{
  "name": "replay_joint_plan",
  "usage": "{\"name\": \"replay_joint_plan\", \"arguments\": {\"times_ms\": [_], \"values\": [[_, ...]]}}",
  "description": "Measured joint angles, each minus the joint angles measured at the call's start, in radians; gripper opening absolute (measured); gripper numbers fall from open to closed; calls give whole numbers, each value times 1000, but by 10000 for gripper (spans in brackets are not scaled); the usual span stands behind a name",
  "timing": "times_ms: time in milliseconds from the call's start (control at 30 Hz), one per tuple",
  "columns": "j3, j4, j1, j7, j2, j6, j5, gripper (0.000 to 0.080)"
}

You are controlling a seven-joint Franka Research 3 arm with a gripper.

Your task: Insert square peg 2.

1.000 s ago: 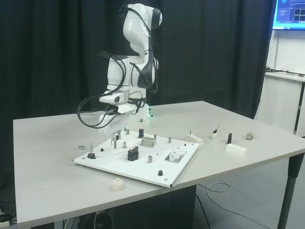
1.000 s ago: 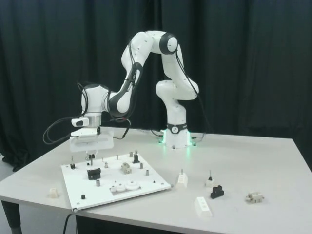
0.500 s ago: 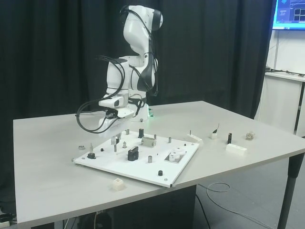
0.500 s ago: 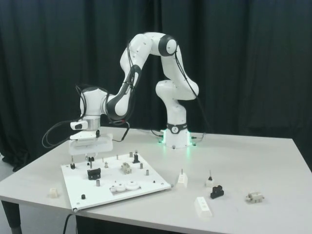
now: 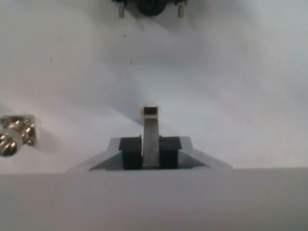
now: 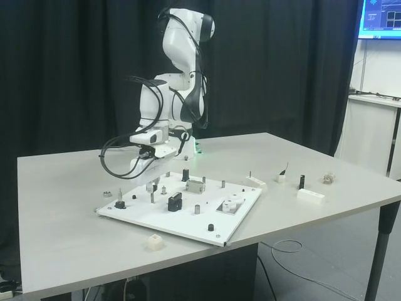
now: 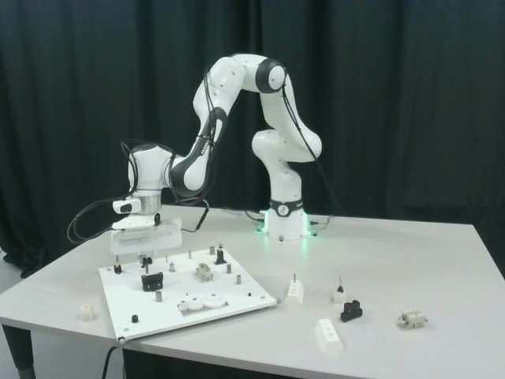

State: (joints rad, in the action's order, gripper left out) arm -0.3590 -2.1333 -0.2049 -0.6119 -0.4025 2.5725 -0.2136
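The square peg (image 5: 150, 127) is a slim grey bar standing upright, and my gripper (image 5: 149, 145) is shut on it with a black pad on each side. The peg's lower end is at a small square socket (image 5: 150, 111) in the white assembly board (image 5: 216, 86); whether it has entered I cannot tell. In the first room view my gripper (image 6: 152, 184) hangs low over the back left part of the board (image 6: 188, 227). The second room view shows the gripper (image 7: 146, 257) there too, just above the board (image 7: 170, 320).
A black fixture (image 5: 151, 6) and a metal connector (image 5: 14, 135) stand close to the peg. More pegs, a black block (image 6: 174, 202) and white gears (image 6: 232, 200) are on the board. A white cube (image 6: 155, 242) lies off its front edge. Loose white parts (image 6: 310, 195) lie at the right.
The wrist has come down a little and shifted slightly left over the board, with the peg still held between the fingers.
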Motion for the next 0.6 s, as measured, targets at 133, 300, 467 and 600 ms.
{"name": "replay_joint_plan", "arguments": {"times_ms": [133, 300, 467, 600], "values": [[0, 3, 0, -7, -4, 0, -8, 71], [0, 5, 0, -17, -5, -1, -16, 71], [1, 6, 0, -17, -5, -2, -18, 71], [1, 7, 1, -17, -6, -2, -23, 71]]}}
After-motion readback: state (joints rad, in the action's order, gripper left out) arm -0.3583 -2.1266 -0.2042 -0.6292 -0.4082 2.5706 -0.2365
